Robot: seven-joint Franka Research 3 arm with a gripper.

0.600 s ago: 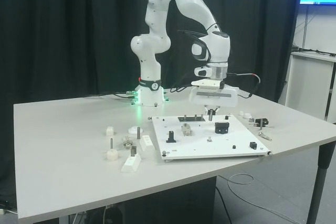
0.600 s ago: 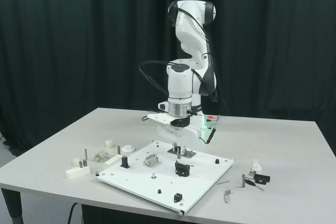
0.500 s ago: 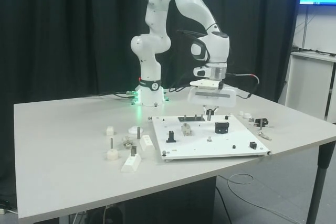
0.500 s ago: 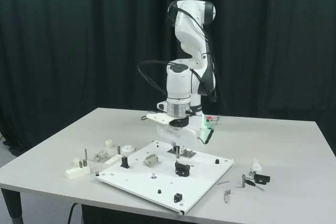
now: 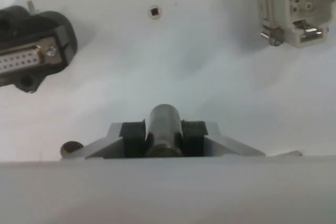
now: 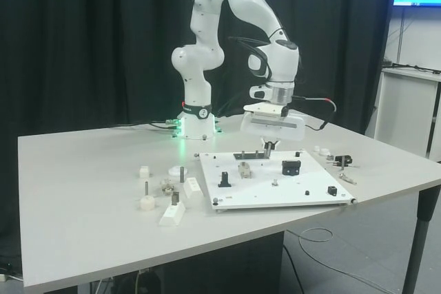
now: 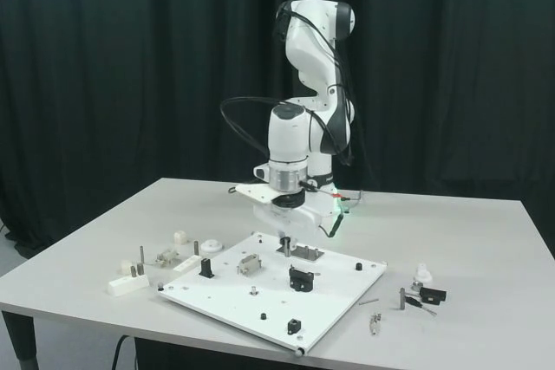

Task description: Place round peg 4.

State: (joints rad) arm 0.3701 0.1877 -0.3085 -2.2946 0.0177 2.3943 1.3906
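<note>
The gripper [image 5: 164, 139] is seen closed on round peg 4 [image 5: 164, 127], a grey metal cylinder clamped between two black fingertip pads [image 5: 134, 137]. In the wrist view the peg is held upright above the white board [image 5: 173, 61], clear of its surface.

In the first room view the gripper [image 6: 268, 144] is hung above the far edge of the white board [image 6: 265, 194], with the peg [image 6: 267, 146] pointing down near the dark plate at the board's 12 o'clock side. The black connector block [image 6: 291, 167] is found at about 4 o'clock from the gripper, and a grey connector [image 6: 244, 169] at about 7 o'clock. In the wrist view both are visible: the black connector block [image 5: 32, 51] with a pin socket, and the grey connector [image 5: 296, 3] with round holes.

In the second room view the gripper [image 7: 284, 236] is held over the board [image 7: 329, 301], above the plate. On the grey table [image 6: 83, 170], loose white blocks [image 6: 173, 213] lie at 9 o'clock from the board.
</note>
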